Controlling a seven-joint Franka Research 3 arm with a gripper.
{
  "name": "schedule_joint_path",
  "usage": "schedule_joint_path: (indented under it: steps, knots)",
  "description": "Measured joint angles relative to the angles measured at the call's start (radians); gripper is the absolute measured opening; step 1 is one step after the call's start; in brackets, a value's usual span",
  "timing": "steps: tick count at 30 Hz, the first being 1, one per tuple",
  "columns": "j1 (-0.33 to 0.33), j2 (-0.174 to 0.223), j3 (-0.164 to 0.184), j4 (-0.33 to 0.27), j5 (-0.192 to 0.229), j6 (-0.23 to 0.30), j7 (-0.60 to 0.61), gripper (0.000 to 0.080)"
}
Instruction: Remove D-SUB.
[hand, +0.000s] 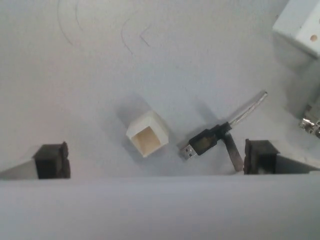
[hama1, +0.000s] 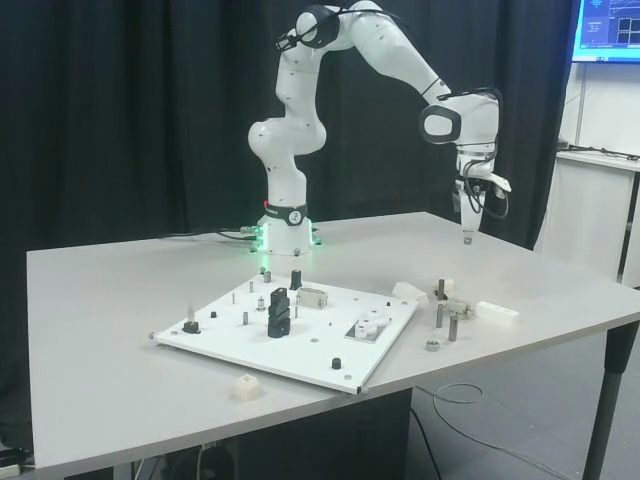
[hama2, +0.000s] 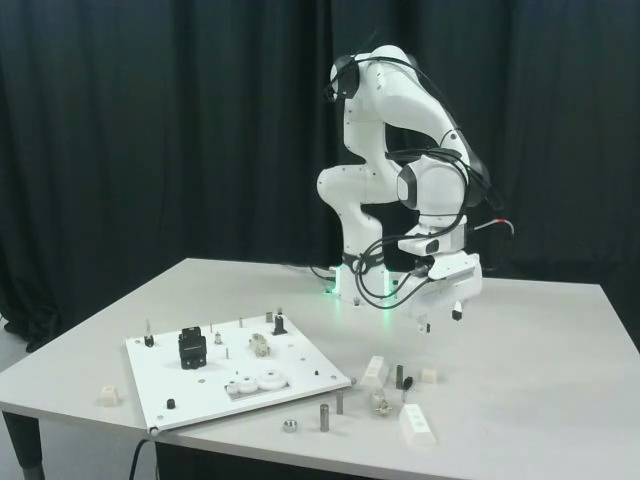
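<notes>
I hold the tool open and empty, high above the grey surface. The D-SUB connector sits on the white board, near its middle, at 9 o'clock from the tool.

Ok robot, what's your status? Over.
Jaws open, empty, above table. D-SUB likely on board, untouched. USB plug and white cube below, not blocking.

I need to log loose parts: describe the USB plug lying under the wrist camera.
The USB plug lies flat on the grey table, loose. It has a black moulded body, a bare metal tip and a short grey cable stub. A small white open-topped cube sits beside it, apart. The gripper hangs above, open, touching neither.
</notes>
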Motion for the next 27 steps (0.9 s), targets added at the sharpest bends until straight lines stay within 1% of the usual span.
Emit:
schedule_joint_path:
  steps: [5, 6, 27]
  knots:
    - [0.0, 0.003, 0.0, 0.004, 0.0, -0.001, 0.0, 0.0781]
    - [0.0, 0.003, 0.0, 0.004, 0.0, -0.001, 0.0, 0.0797]
    - [0.0, 0.006, -0.004, 0.011, 0.0, -0.004, 0.001, 0.08]
